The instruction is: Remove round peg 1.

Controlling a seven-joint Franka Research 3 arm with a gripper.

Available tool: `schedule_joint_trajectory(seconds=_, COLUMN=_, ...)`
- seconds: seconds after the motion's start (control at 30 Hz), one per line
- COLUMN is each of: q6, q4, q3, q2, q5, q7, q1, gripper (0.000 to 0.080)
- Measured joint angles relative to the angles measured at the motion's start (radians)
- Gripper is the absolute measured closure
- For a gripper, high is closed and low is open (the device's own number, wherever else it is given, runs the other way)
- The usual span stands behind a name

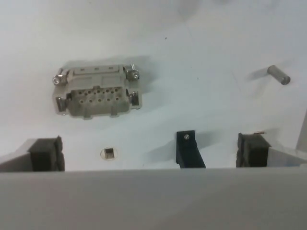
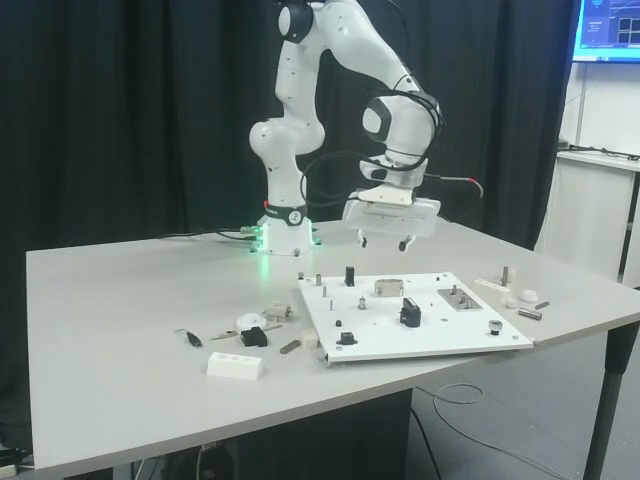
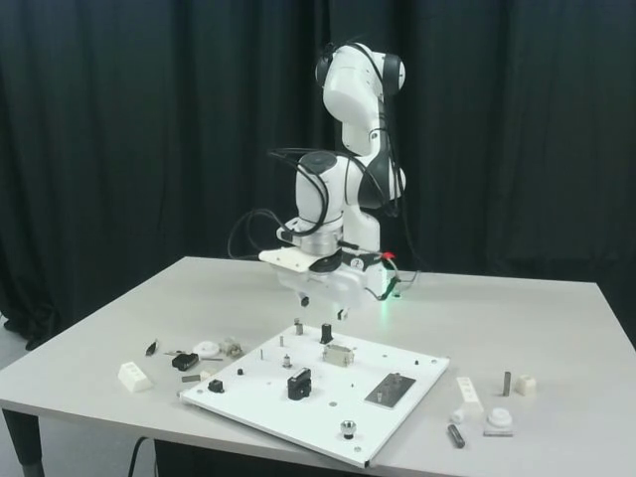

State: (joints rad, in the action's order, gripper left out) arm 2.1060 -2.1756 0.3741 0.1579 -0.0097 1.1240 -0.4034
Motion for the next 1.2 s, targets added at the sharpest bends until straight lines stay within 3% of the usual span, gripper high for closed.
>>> schedule_joint_trajectory(seconds=0.37, q6=0.007, q4=0.0, q3=-0.004, q2=-0.022, q5=0.0, q7=-0.062, q1=0.003, gripper=0.0003)
schedule_joint_trajectory(seconds=0.7, q6=0.007, q4=0.0, q3=0.012, q2=-0.045, q5=0.022, q7=-0.099, q1=0.017, gripper=0.0003)
schedule_joint_trajectory(seconds=1.2, q6=0.009, q4=0.0, q3=0.031, q2=-0.058, q5=0.023, q7=-0.157, q1=0.033, gripper=0.0003)
